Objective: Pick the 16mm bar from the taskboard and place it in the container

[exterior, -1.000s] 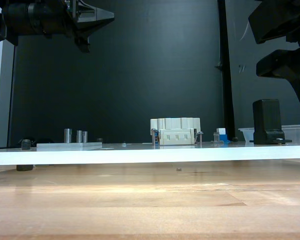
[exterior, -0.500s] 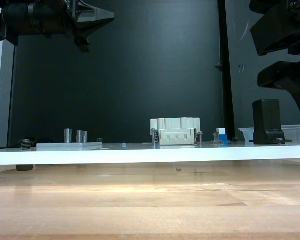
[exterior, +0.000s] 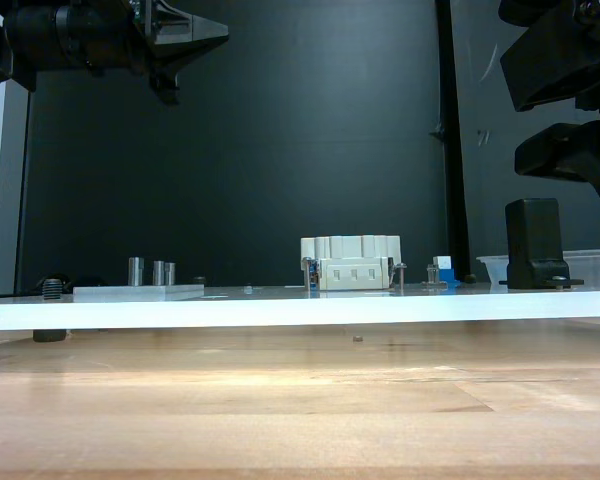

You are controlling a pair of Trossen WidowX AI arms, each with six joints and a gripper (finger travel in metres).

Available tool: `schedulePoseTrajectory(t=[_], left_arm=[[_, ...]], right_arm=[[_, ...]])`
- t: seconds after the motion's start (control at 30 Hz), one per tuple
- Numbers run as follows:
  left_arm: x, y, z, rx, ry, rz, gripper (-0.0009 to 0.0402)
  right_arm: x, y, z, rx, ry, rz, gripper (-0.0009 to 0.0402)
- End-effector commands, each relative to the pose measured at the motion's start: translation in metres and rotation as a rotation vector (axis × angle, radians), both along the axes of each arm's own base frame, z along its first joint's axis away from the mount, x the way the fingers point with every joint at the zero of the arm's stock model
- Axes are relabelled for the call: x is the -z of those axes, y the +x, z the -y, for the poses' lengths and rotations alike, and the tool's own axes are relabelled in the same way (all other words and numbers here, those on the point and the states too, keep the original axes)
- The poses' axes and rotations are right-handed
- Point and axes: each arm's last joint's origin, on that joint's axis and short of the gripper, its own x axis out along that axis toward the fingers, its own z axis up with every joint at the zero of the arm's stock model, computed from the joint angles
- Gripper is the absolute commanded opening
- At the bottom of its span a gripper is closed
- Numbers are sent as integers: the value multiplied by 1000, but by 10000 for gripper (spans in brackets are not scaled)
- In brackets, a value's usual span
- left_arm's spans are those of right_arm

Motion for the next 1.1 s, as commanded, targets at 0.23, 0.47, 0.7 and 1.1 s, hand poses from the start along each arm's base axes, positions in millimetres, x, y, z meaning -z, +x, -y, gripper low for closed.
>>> schedulePoseTrajectory(t=[0.23, 0.47, 0.7, 1.1], left_arm=[[0, 0, 0, 0, 0, 0, 0], [0, 0, 0, 0, 0, 0, 0], [0, 0, 0, 0, 0, 0, 0], [0, 0, 0, 0, 0, 0, 0]], right_arm=[[0, 0, 0, 0, 3, -3, 77], [0, 0, 0, 0, 2, -2, 44], [0, 0, 0, 0, 3, -1, 31], [-18, 2, -1, 0, 6, 3, 32]])
